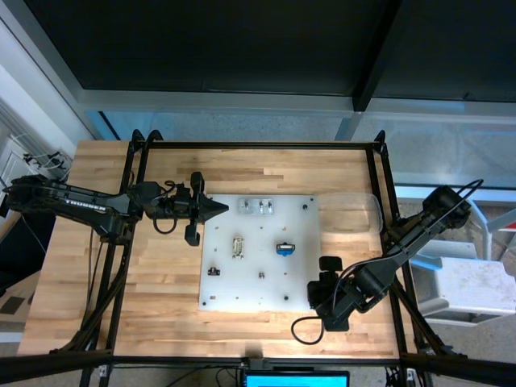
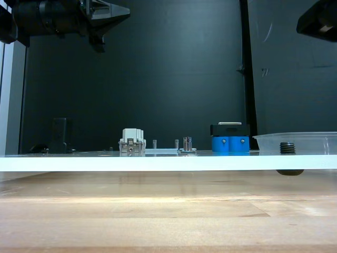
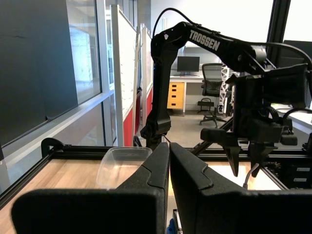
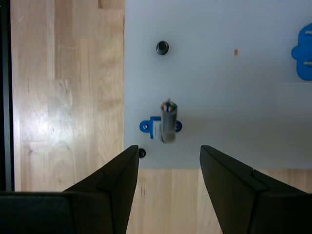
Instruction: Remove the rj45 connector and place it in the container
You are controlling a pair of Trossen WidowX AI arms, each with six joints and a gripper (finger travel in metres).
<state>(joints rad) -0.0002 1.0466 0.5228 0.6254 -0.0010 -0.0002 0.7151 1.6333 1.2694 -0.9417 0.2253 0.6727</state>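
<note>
The rj45 connector [image 4: 167,123] is a small pale plug seated in a little blue socket piece [image 4: 146,126] near a corner of the white board [image 4: 219,97]. My right gripper [image 4: 168,150] hangs open above that corner, one finger on each side of the plug and well clear of it. In the high view this right gripper [image 1: 321,282] is over the board's [image 1: 242,290] near right corner. The clear container [image 1: 348,211] stands empty beside the board's far right corner. My left gripper [image 1: 222,208] is shut on nothing, raised over the board's far left edge.
On the board stand a blue-and-black connector [image 1: 284,248], a grey connector [image 1: 238,246] and a clear piece [image 1: 258,207]. A black frame rail [image 1: 379,185] runs behind the container. Bare wooden table [image 1: 145,274] lies left of and in front of the board.
</note>
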